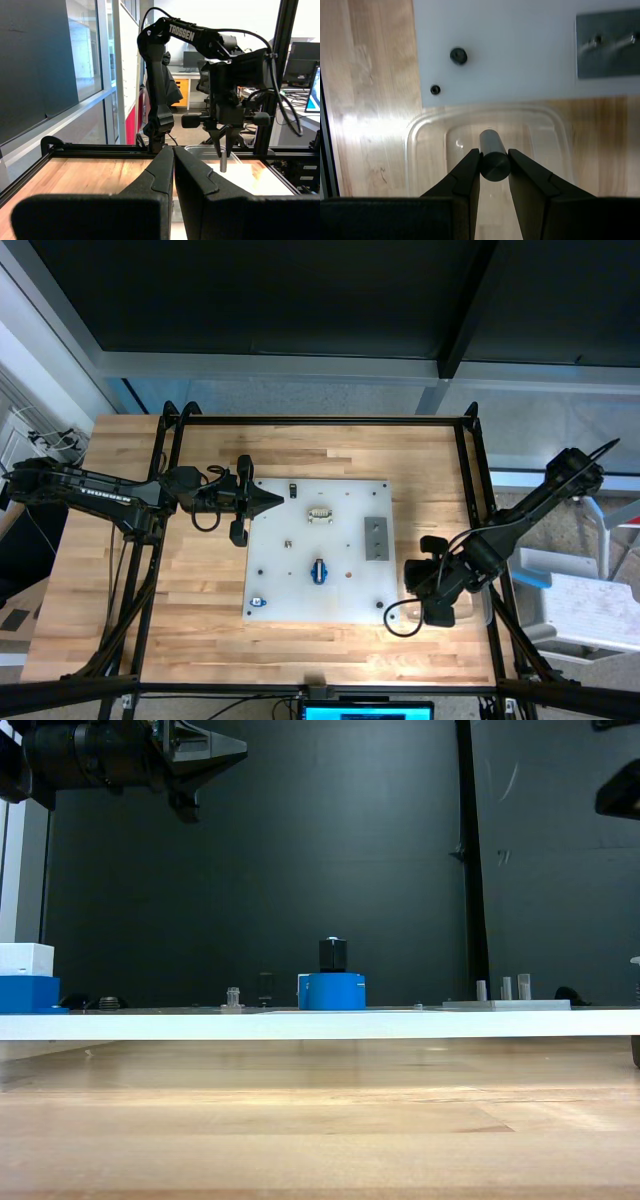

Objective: Pick the 16mm cylinder and place it in the container

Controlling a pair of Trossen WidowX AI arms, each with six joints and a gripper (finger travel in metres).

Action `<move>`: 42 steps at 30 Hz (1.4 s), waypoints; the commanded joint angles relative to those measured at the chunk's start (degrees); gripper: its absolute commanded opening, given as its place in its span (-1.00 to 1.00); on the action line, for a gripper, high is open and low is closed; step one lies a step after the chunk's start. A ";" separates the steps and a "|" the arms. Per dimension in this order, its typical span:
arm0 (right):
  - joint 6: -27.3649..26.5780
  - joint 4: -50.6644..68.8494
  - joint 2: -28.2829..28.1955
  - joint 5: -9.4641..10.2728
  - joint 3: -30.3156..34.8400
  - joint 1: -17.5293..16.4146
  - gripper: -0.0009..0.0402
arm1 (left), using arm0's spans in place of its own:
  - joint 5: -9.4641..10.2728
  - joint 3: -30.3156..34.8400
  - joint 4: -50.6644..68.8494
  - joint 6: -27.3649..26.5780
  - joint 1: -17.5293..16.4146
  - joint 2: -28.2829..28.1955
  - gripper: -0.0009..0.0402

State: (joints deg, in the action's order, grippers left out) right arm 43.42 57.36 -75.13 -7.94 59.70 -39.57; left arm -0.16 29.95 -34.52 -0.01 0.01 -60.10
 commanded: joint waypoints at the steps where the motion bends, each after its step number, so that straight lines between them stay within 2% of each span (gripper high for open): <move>1: 1.14 -0.31 1.49 -0.02 -1.90 -0.85 -0.88 | -0.02 0.00 0.00 0.00 0.00 0.00 -0.96; 7: 2.16 -3.28 4.26 0.46 -6.08 -1.46 -0.88 | -0.02 0.00 0.00 0.02 0.00 0.00 -0.96; 16: 2.16 -11.85 5.55 0.70 -11.67 -1.84 -0.88 | 0.00 0.00 0.00 0.00 0.00 0.00 -0.96; 19: 2.38 -15.08 5.68 2.08 -13.53 -1.88 -0.88 | 0.00 0.00 0.00 0.00 0.00 0.00 -0.96; 28: 4.15 -16.55 5.68 2.21 -14.75 -1.95 -0.87 | -0.02 0.00 0.00 0.00 0.00 -0.02 -0.96; 31: 4.83 -16.59 5.68 2.23 -15.02 -1.99 -0.82 | -0.02 0.00 0.00 0.00 -0.02 0.00 -0.96; 35: 5.86 -16.59 5.68 3.48 -15.45 -2.03 -0.71 | -0.02 0.00 0.00 0.02 -0.02 0.00 -0.96; 42: 6.27 -16.57 5.68 3.52 -15.65 -2.10 -0.51 | -0.02 0.00 0.00 0.00 0.00 0.00 -0.96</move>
State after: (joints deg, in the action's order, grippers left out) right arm 49.69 40.80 -69.38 -4.45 44.01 -41.65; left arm -0.16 29.95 -34.52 -0.01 0.01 -60.10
